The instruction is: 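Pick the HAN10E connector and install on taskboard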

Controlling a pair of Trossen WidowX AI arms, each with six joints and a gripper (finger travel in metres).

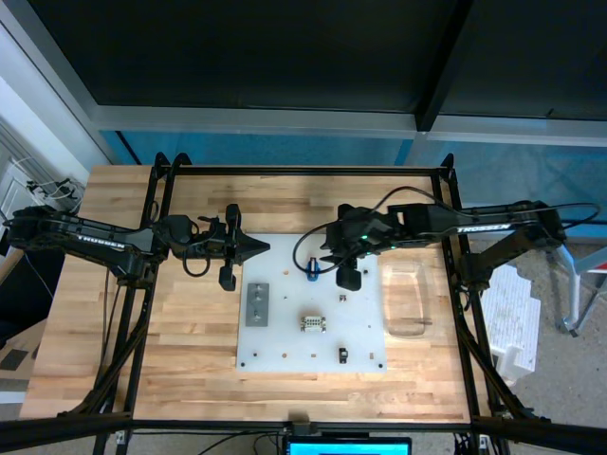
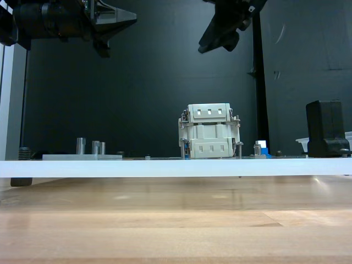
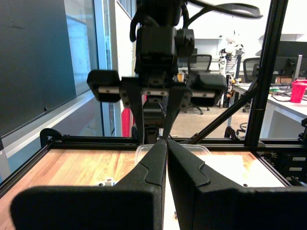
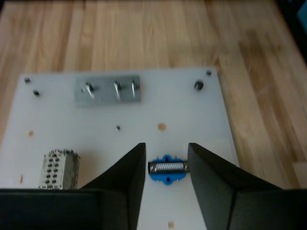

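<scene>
While the HAN10E connector [image 1: 311,324] stands near the taskboard's [image 1: 285,346] near edge, the blue connector [image 4: 168,168] could be grasped instead, since the right gripper [image 4: 166,147] is held above it with fingers apart; the left gripper [image 3: 166,143], fingers together, is held over the far-left corner.
</scene>
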